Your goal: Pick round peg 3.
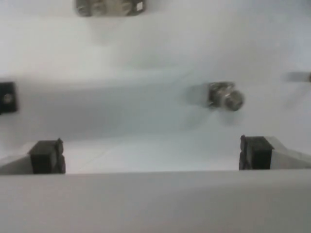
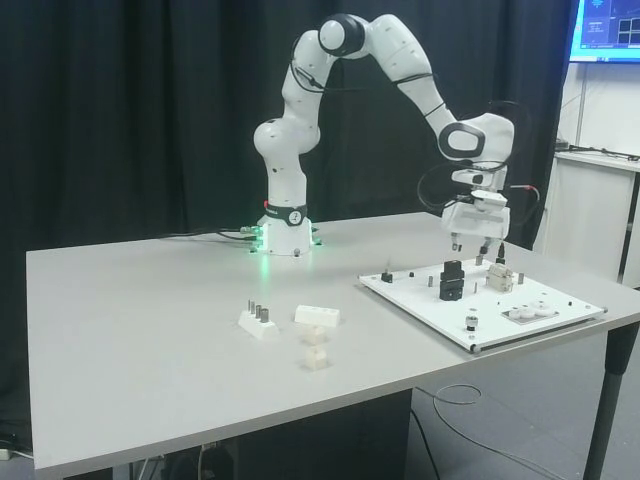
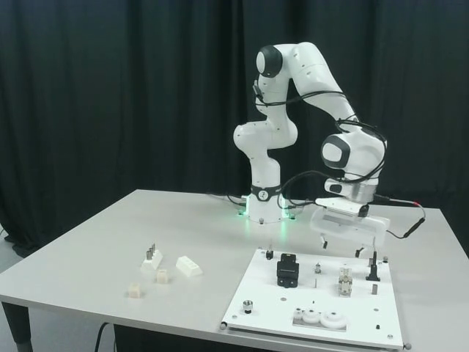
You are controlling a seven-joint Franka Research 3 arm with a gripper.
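So far nothing is picked: the gripper [image 1: 150,154] hangs empty over the white board [image 3: 256,301], fingers spread wide. The pegs [image 2: 260,312] stand in their holder, well apart on the table [image 2: 130,300]; travel, descent and grasp remain.

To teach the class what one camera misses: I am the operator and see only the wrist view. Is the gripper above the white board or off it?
Observer: The gripper hovers above the white board, over the edge nearest the arm's base, and touches nothing.
Operator: What else stands on that board?
Observer: A black block stands on it, lower than the gripper and apart from it.
Operator: Is there anything on the table beside the board?
Observer: Yes, a small white holder with upright pins stands on the grey table, well apart from the board.
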